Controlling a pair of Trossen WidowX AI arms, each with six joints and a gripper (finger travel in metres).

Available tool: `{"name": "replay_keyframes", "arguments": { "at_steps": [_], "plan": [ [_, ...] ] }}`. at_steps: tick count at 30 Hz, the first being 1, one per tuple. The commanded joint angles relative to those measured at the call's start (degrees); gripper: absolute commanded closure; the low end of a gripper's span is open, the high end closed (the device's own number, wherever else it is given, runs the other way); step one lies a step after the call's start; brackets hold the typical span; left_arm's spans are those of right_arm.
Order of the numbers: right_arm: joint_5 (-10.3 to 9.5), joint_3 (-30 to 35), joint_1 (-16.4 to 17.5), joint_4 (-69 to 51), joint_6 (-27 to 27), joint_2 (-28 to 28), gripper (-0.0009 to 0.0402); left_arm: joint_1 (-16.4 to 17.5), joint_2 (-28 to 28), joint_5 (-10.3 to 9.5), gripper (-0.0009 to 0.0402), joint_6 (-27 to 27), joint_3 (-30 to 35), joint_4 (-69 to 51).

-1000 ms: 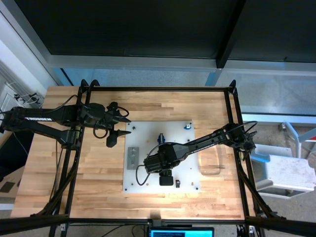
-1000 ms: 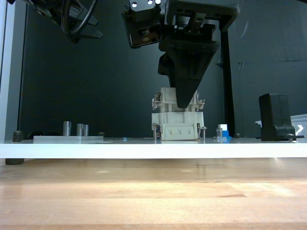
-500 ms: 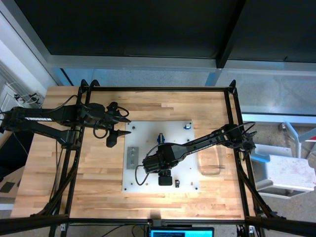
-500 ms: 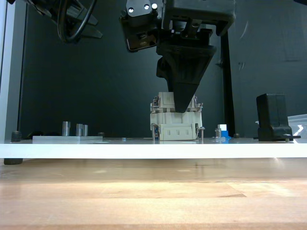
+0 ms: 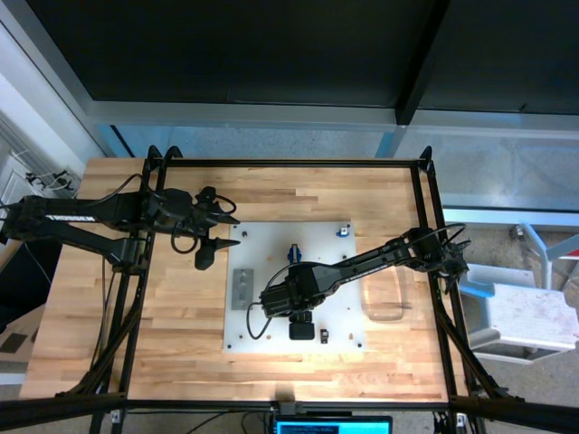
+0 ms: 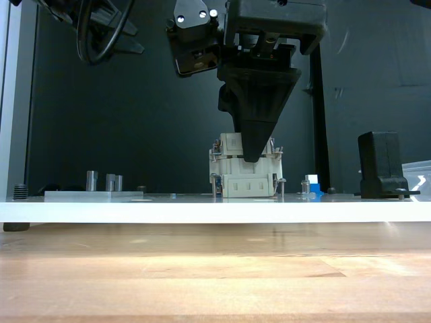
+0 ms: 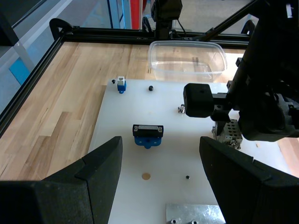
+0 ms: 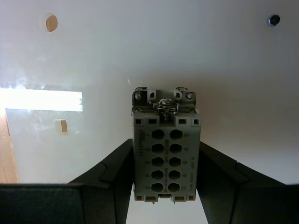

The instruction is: Pick the HAN10E connector and install in the HAN10E hub

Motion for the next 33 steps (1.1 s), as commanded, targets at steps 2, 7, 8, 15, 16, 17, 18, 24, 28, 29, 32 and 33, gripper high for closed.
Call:
{"name": "replay_keyframes", "arguments": {
  "at_steps": [2, 7, 8, 15, 16, 17, 18, 24, 28, 29, 32, 33],
  "plan": [
    [0.46, -0.17, 0.02, 0.22, 0.11, 0.26, 0.0279, 0.0, 0.0, 0.0, 0.0166, 0.02, -0.02, 0.02],
    [0.44, -0.17, 0.04, 0.11, 0.09, 0.02, 0.0278, 0.0, 0.0, 0.0, 0.0166, 0.02, -0.02, 0.0],
    [0.44, -0.17, 0.09, -0.07, 0.09, -0.13, 0.0276, 0.0, 0.0, 0.0, 0.0166, 0.02, -0.02, 0.02],
    [-0.11, -0.17, 0.26, -0.17, 0.09, -0.68, 0.0239, 0.0, 0.0, 0.0, 0.0166, 0.02, -0.02, 0.0],
    [-0.37, -0.17, 0.28, -0.15, 0.09, -0.72, 0.0231, 0.0, 0.0, 0.0, 0.0166, 0.02, -0.02, 0.0],
    [-0.52, -0.17, 0.31, -0.11, 0.11, -0.72, 0.0222, 0.0, 0.0, 0.0, 0.0166, 0.02, -0.02, 0.0],
    [-0.55, -0.15, 0.31, -0.09, 0.13, -0.74, 0.0213, 0.0, 0.0, 0.0, 0.0166, 0.02, -0.02, 0.0],
    [-0.5, -0.11, 0.59, 0.04, 0.31, -1.62, 0.0155, 0.0, 0.0, 0.0, 0.0166, 0.02, -0.02, 0.0],
    [-0.48, -0.04, 0.96, -0.04, 0.72, -2.36, 0.0125, 0.0, 0.0, 0.0, 0.0166, 0.02, -0.02, 0.0],
    [-0.48, -0.04, 1.03, -0.07, 0.96, -2.56, 0.0119, 0.0, 0.0, 0.0, 0.0166, 0.02, -0.02, 0.0],
    [-0.48, -0.04, 1.11, -0.5, 1.6, -2.99, 0.0103, 0.0, 0.0, 0.0, 0.0166, 0.02, -0.02, 0.02],
    [-0.46, -0.04, 1.16, -0.68, 1.62, -3.26, 0.0099, 0.0, 0.0, 0.0, 0.0166, 0.02, -0.02, 0.0]
  ]
}}
